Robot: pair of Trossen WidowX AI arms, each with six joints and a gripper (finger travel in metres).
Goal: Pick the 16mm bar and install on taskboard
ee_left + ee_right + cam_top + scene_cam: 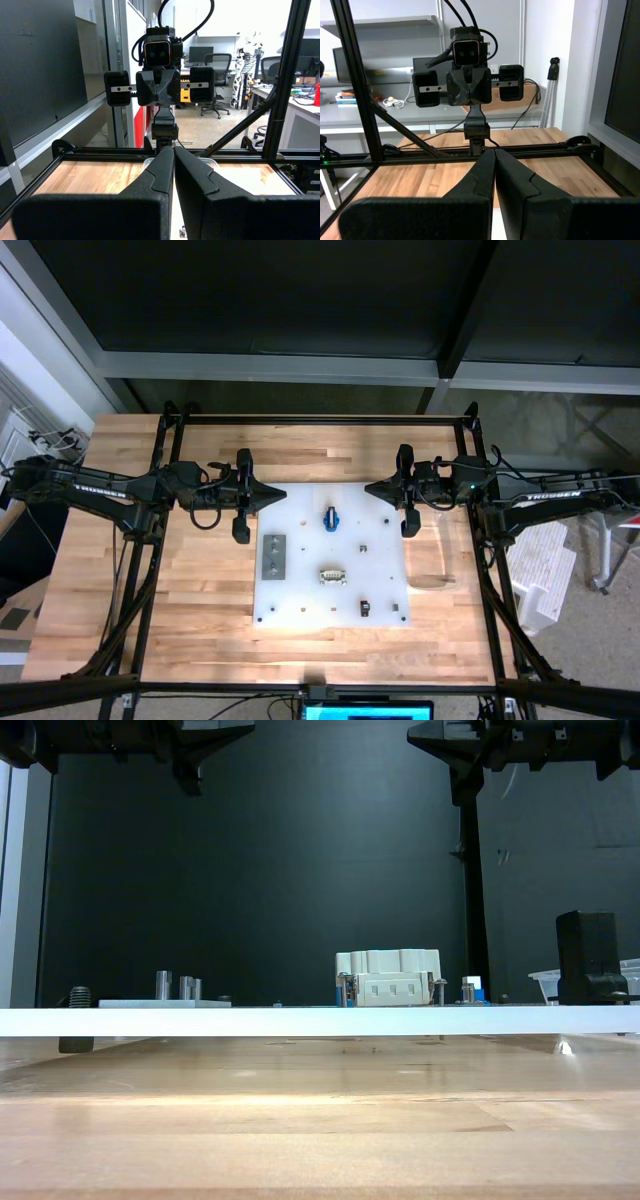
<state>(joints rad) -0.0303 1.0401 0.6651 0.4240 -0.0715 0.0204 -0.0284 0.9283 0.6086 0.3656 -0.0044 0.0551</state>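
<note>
**While both pincers hang shut, the bar itself cannot be made out**

Since the 16mm bar does not show plainly in any view, where it lies and how its long axis runs cannot be told. The left pincer (285, 497) hangs above the taskboard (300, 622) at its far left corner, its fingers pressed together with nothing between them. The right pincer (367, 488) hangs above the far right part of the board, also closed on nothing; the two tips point inward at each other, well above the board.

A grey plate (273, 558) sits on the board near its left edge; the low view shows short upright pegs (163, 985) rising from it, and whether one of them is the bar cannot be told. A clear tray (432, 583) lies on the surface (200, 640) just beside the board's right edge, toward the surface's right edge; what it holds is too faint to read.

If the bar waits in that tray, the right pincer is the nearer, with the tray below it and toward the near edge. If the grey plate is the seat, it lies nearer the left pincer, so the carry would cross the board from right to left. Either pincer must first open.
</note>
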